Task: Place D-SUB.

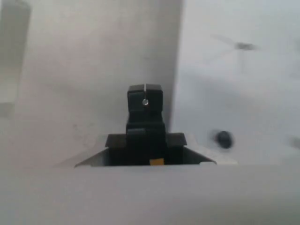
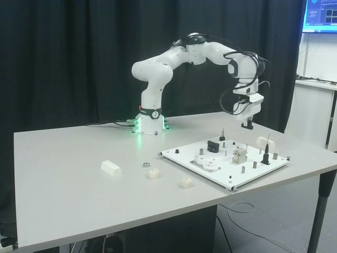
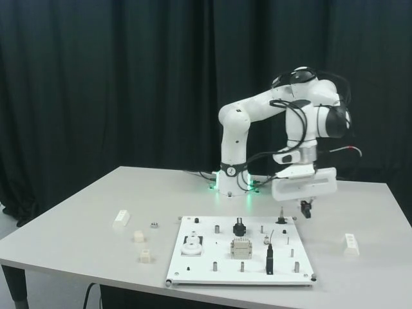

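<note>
My gripper (image 2: 246,125) (image 3: 305,210) hangs above the table just past the far edge of the white board (image 2: 179,157) (image 3: 193,270). Its fingers are shut on a small black part, the D-SUB (image 1: 145,117), which sticks out below the fingertips. In the wrist view the board's white face (image 1: 234,93) lies on one side of the part and the grey table (image 1: 93,70) on the other. A black round mark (image 1: 224,138) shows on the board close to the part. On the board stand a grey block (image 2: 239,154) (image 3: 241,248) and a black fitting (image 2: 212,146) (image 3: 239,228).
Several pegs and two white discs (image 2: 206,162) (image 3: 191,244) stand on the board, along with a tall black post (image 2: 265,156) (image 3: 270,261). Loose white blocks (image 2: 111,168) (image 3: 121,219) and a small nut (image 2: 144,164) lie on the table beside it. Another white piece (image 3: 351,244) lies beyond the board.
</note>
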